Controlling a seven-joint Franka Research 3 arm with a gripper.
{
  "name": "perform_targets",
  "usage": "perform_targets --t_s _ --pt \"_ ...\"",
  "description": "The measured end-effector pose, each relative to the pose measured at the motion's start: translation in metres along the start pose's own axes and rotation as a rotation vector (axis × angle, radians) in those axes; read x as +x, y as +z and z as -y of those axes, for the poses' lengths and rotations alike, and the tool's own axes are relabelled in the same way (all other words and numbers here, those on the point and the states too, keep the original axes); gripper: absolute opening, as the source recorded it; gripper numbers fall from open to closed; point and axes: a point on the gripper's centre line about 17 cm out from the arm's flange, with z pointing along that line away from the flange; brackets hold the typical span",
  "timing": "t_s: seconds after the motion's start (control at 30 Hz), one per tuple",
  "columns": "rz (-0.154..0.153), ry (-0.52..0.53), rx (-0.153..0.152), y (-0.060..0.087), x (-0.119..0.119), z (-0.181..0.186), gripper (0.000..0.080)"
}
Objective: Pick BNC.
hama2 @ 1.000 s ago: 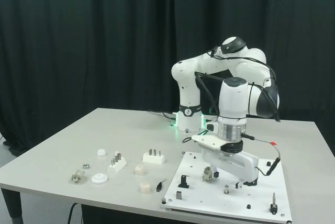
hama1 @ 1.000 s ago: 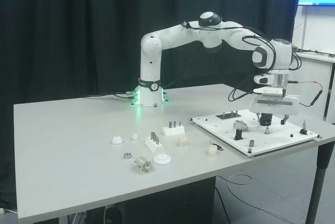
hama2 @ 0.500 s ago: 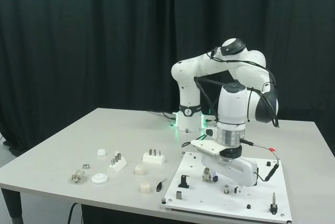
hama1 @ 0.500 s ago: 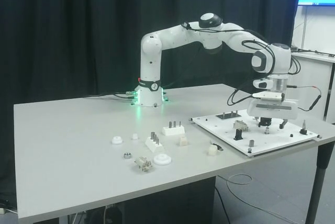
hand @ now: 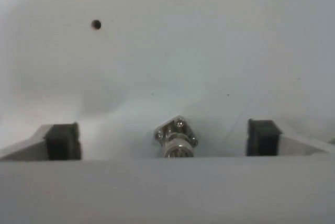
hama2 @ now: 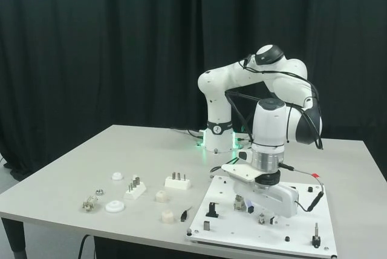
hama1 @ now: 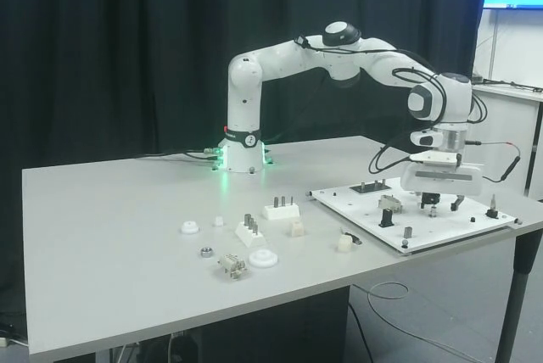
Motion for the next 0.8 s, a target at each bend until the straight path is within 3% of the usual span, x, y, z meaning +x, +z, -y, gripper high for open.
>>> perform_targets --t_s 0.03,0.07,0.37,0.4,0.53,0.57,0.8 --pt "0.0 -0.002 -0.001 0.0 0.0 0.0 0.08" --pt "0.0 -0.005 -0.001 0.0 0.0 0.0 0.0699" --pt "0.007 -0.015 -0.009 0.006 -0.004 -0.001 0.0699" --pt "0.008 -0.015 -0.01 0.007 -0.005 -0.001 0.0334" --pt "0.01 -0.021 -0.026 0.011 -0.007 -0.005 0.0334" --pt "0.01 -0.022 -0.03 0.012 -0.007 -0.007 0.0153" --pt "0.01 -0.022 -0.03 0.013 -0.007 -0.007 0.0126"
